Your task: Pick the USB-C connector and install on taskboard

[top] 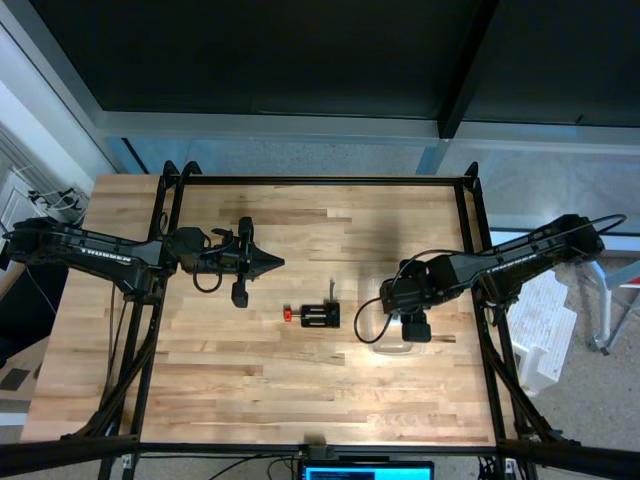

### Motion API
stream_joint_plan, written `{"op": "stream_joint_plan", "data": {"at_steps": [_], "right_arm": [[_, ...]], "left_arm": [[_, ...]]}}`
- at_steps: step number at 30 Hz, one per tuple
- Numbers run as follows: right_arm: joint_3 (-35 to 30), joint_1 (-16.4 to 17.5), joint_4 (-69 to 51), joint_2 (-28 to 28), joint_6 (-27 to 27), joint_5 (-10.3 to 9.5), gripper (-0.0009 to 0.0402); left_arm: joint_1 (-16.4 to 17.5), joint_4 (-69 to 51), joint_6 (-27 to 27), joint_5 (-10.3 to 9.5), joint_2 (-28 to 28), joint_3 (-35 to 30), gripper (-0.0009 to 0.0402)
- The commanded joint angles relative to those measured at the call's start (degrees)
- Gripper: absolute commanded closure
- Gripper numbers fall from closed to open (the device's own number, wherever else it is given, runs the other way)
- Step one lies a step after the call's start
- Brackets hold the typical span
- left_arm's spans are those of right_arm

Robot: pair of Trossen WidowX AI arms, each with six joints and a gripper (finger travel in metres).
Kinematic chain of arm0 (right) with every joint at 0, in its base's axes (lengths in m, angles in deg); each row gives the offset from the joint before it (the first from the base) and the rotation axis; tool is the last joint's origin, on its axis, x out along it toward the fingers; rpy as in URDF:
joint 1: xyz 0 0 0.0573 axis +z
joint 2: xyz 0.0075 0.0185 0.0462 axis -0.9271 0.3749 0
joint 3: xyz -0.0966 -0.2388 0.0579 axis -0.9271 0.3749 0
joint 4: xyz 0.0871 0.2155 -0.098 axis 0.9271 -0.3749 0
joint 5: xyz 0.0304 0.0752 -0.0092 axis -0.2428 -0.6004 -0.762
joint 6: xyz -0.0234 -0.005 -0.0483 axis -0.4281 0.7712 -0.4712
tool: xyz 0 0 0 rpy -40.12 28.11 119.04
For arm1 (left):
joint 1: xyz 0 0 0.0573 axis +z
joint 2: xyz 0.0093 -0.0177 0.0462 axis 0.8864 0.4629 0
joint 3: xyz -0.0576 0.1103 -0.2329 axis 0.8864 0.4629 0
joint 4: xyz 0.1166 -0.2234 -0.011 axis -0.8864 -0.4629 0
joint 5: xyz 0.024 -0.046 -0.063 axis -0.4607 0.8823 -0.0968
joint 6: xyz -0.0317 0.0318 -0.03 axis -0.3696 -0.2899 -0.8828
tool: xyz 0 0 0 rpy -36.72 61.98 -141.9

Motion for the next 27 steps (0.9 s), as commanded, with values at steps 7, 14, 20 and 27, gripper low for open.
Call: {"op": "stream_joint_plan", "data": {"at_steps": [7, 14, 20, 27], "right_arm": [[2.91, 0.02, 3.93, 0.2, -0.02, 0.04, 0.022], [5.25, 0.07, 6.99, 0.2, 0.17, 0.07, 0.022], [6.03, 0.15, 8.28, 0.96, 0.11, 0.09, 0.0223], [6.29, 0.15, 9.81, 2.47, -0.59, 0.09, 0.0238]], "left_arm": [[0.02, 0.0, 0.0, 0.0, 0.02, -0.02, 0.0393], [0.0, 0.0, 0.0, 0.0, 0.02, -0.02, 0.0393], [0.02, 0.0, 0.0, 0.0, 0.02, -0.02, 0.0393], [0.0, 0.0, 0.0, 0.0, 0.02, -0.02, 0.0393]]}}
